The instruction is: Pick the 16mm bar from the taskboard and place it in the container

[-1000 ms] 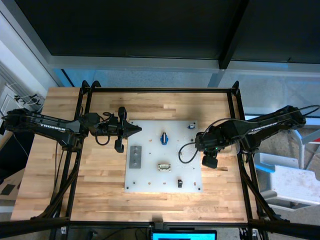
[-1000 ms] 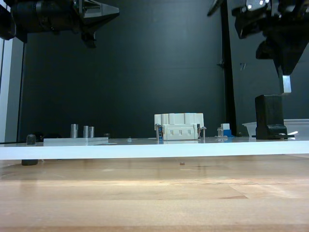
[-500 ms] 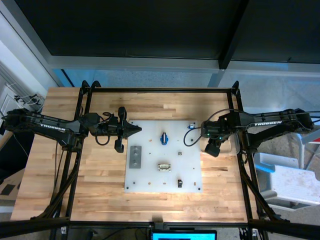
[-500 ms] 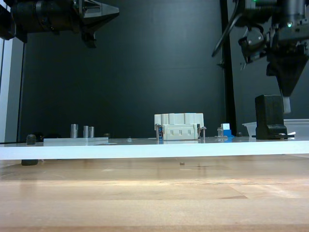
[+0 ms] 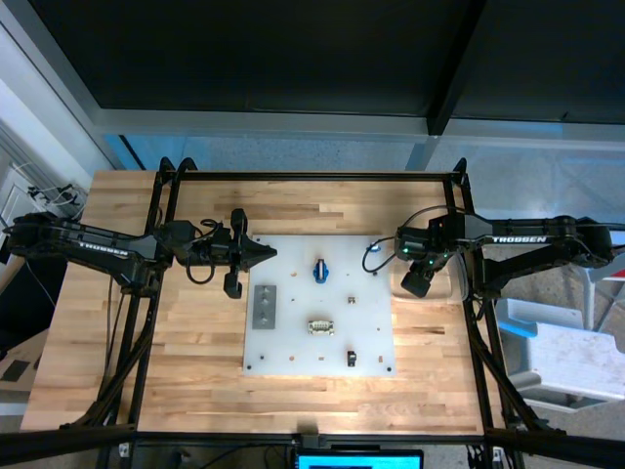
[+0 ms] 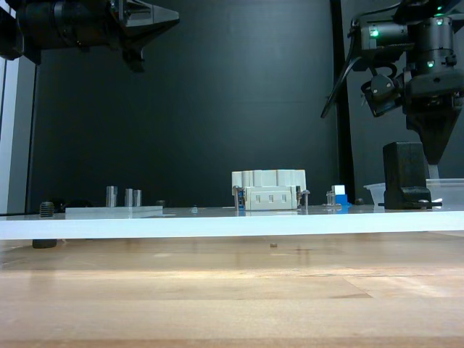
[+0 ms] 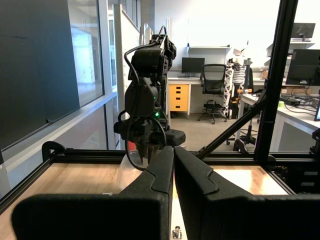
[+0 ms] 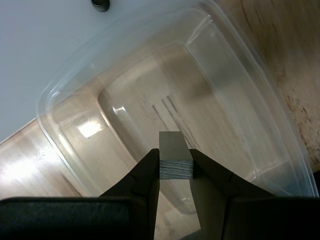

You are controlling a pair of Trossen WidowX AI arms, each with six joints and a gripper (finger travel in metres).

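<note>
My right gripper [image 8: 175, 172] is shut on the 16mm bar [image 8: 175, 159], a short grey square-ended piece clamped between its fingertips. It hangs over the open container [image 8: 65, 145], a clear tub beside the white taskboard [image 8: 45, 40]. From above, the right gripper [image 5: 415, 283] sits just off the taskboard's [image 5: 293, 342] far right edge, over the container [image 5: 447, 278]. At table height the right gripper [image 6: 437, 148] points down above the container [image 6: 449, 190]. My left gripper [image 5: 262, 254] hovers shut at the board's far left corner, its fingers [image 7: 162, 165] pressed together.
On the board stand a grey block [image 5: 265, 305], a blue knob [image 5: 320, 270], a silver connector [image 5: 319, 326] and a black fitting [image 6: 406, 177]. A black frame [image 5: 312, 177] rings the wooden table.
The right gripper has carried the bar from the board's right edge farther back and slightly right, and now hangs over the container. The left arm has not moved.
</note>
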